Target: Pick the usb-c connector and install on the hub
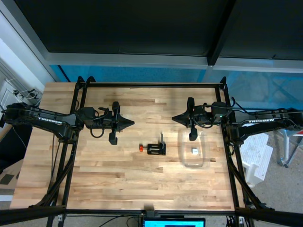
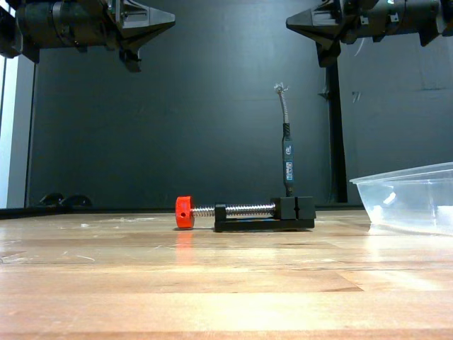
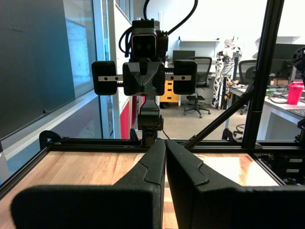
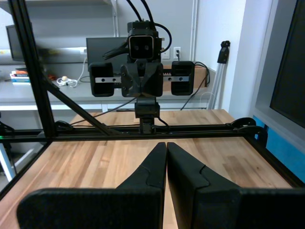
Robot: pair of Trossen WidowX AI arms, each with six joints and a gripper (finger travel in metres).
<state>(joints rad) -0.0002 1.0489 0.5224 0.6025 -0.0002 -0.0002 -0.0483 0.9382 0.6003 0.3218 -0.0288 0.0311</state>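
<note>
The left gripper [image 3: 165, 143] hangs high, left of the vise [image 2: 263, 214], fingers together. On the vise the connector [image 2: 288, 164] stands upright and unheld, its cable [image 2: 284, 106] rising. The right gripper [image 4: 166, 144] hangs high right of the vise, fingers together. Farther right sits the tray [image 2: 407, 185], whose block [image 1: 194, 151] looks bare.

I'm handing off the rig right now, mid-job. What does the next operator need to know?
Left gripper: shut, empty, high over the table's left side.
Right gripper: shut, empty, high on the right, near the tray's far end.
Connector: upright on the vise, nothing holding it, braided cable rising above.
Clear tray: only the white block.
Done, as it looks: pick and install.
Left: confirm seating; its depth cannot be judged here.
</note>
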